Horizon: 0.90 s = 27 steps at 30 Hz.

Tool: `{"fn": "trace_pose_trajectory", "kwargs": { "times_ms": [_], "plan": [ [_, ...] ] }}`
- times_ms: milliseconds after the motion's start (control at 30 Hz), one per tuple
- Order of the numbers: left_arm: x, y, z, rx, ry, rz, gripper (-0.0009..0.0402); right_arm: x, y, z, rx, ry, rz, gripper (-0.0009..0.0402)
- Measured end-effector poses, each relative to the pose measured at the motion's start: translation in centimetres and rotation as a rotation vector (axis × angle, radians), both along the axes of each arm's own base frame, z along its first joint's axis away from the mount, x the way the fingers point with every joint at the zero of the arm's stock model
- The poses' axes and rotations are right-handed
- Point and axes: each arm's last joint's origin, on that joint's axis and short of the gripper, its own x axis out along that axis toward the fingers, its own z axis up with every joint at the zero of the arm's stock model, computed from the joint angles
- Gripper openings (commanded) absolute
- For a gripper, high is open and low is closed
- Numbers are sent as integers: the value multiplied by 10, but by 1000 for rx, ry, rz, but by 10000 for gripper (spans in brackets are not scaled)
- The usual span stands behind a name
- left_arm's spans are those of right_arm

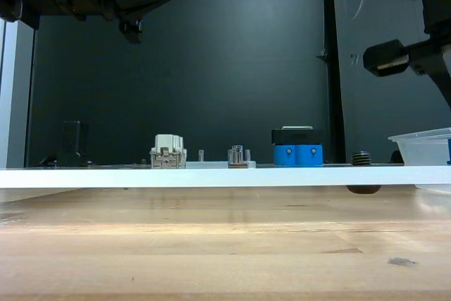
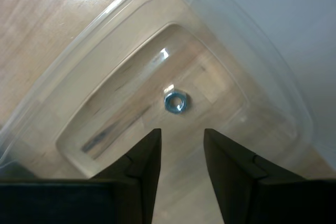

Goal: Pick the M12 fastener and fasten on the M12 threads

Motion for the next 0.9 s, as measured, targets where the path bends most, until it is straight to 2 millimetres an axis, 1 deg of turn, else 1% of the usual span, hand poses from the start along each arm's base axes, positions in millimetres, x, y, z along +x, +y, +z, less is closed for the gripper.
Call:
{"fn": "trace_pose_trajectory", "kwargs": {
  "times_ms": [67,200,400,633,900],
  "plan": [
    [0,0,0,0,0,0,0,1,0,-5,-7,-1,0,151],
    [0,0,0,0,0,0,0,1,-1,-15,-74,3,-4,175],
    [0,0,0,0,0,0,0,1,-1,-22,-77,-5,-2,196],
    [0,0,0,0,-1,0,0,1,1,-32,-83,17,6,200],
    [0,0,0,0,0,0,0,0,3,-45,-67,-11,-6,201]
  ]
}}
